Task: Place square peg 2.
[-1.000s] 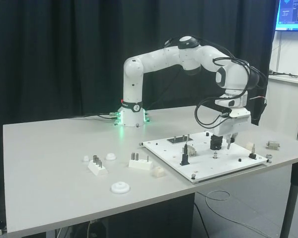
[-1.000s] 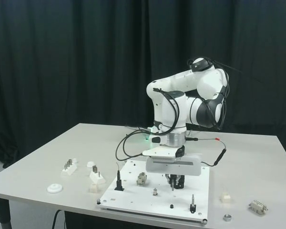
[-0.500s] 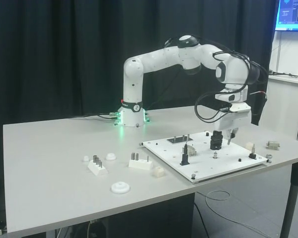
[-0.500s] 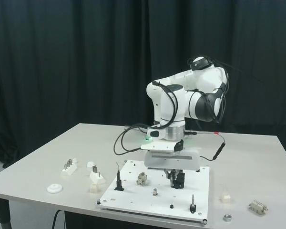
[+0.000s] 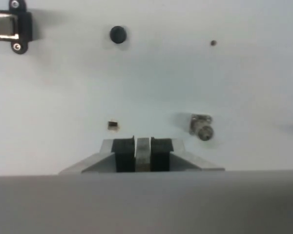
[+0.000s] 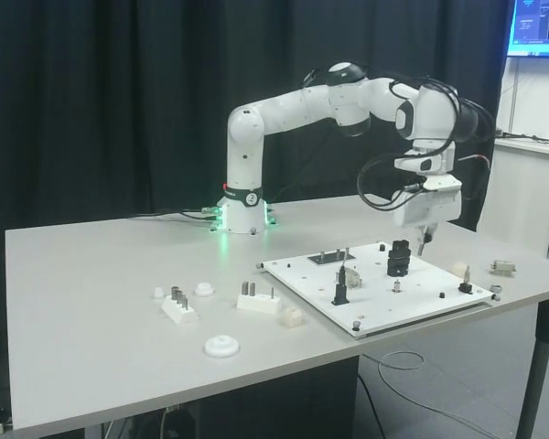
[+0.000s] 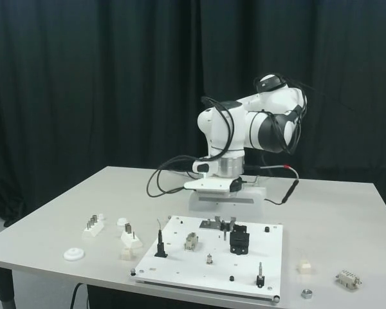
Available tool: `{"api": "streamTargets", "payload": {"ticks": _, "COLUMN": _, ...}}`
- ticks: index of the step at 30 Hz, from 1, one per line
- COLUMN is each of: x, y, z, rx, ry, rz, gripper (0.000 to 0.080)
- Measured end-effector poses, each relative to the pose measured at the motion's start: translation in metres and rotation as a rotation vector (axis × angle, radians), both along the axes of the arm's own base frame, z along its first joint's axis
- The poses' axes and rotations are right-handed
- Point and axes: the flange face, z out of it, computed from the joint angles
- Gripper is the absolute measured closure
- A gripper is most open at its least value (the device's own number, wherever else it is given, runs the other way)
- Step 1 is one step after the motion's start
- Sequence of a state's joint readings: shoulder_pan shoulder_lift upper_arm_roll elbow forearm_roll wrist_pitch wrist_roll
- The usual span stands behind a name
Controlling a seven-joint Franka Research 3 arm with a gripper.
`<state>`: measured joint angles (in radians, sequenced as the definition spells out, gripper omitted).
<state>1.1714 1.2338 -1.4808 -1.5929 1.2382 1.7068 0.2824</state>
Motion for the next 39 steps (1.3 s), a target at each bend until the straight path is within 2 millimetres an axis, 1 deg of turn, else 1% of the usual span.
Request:
{"api": "streamTargets", "payload": {"ticks": 10, "x": 0.0, "y": -0.035, "z": 0.03, "rx": -0.014, "ry": 0.009, "rz": 0.041, "gripper": 0.0738}}
{"api": "streamTargets", "payload": {"ticks": 20, "x": -0.006, "y": -0.081, "z": 0.047, "rx": -0.039, "ry": 0.064, "rz": 0.156, "gripper": 0.0738}}
{"api": "streamTargets", "payload": {"ticks": 27, "x": -0.011, "y": -0.116, "z": 0.049, "rx": -0.053, "ry": 0.091, "rz": 0.248, "gripper": 0.0738}}
{"api": "streamTargets", "payload": {"ticks": 39, "x": -0.027, "y": -0.177, "z": 0.035, "rx": -0.069, "ry": 0.094, "rz": 0.383, "gripper": 0.0738}}
